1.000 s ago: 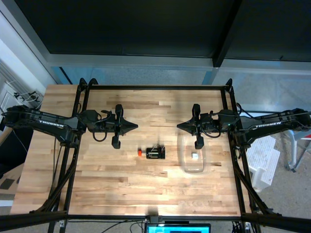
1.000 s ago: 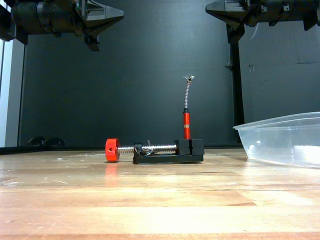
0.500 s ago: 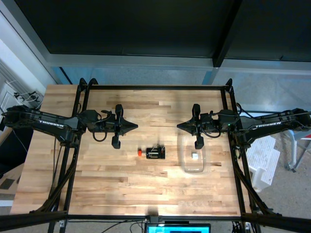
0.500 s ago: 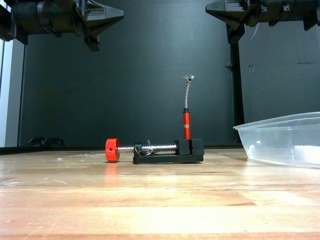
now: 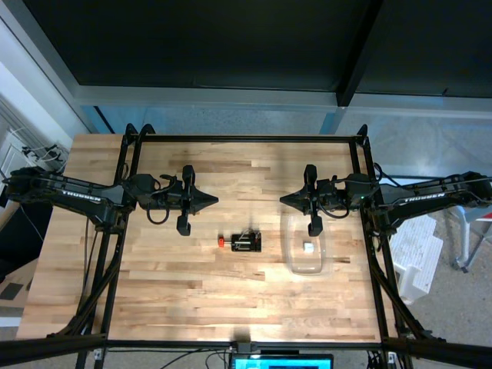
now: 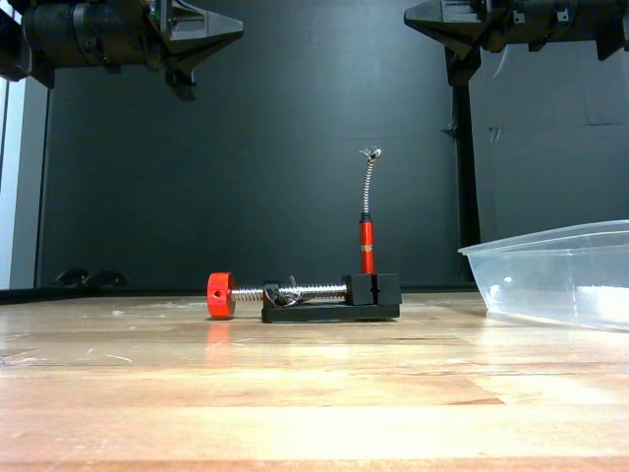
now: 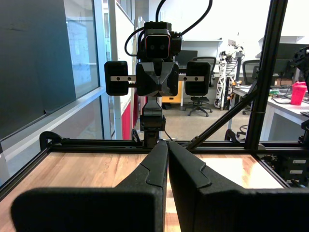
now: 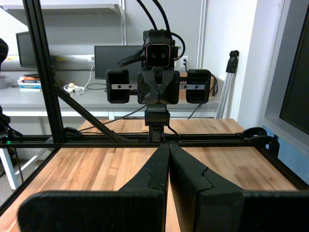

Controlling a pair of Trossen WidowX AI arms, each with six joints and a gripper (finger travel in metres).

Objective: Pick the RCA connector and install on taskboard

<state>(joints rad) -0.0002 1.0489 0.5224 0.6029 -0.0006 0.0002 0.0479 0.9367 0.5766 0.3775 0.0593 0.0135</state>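
Stillness marked both arms. The left gripper [image 7: 167,145] hung high over the left half of the table [image 5: 192,296], its jaws pressed together with nothing between them. The right gripper [image 8: 169,145] faced it from the other side, above the far end of the clear tray [image 5: 293,263], jaws likewise closed and empty.

The taskboard [image 5: 246,243] lay flat near the table's middle, between the 2 grippers and well below them. Its red knob [image 6: 221,294] pointed left, and a red stem [image 6: 366,246] tipped with a thin coil stood upright from the block. The tray sat just to its right with 1 white cube [image 5: 307,247] inside. I could not pick out the RCA connector as a loose piece anywhere, and whether the stem was part of it I could not tell.

Judged from this, the pick had not begun. The main hazard was a wrong target: so small a plug is easily lost, and the cube is far more conspicuous. A descent with closed jaws would shove rather than grasp. The block looked unfixed, so a push from above might slide it, and a careless approach could bend the coiled stem or clip the tray wall.
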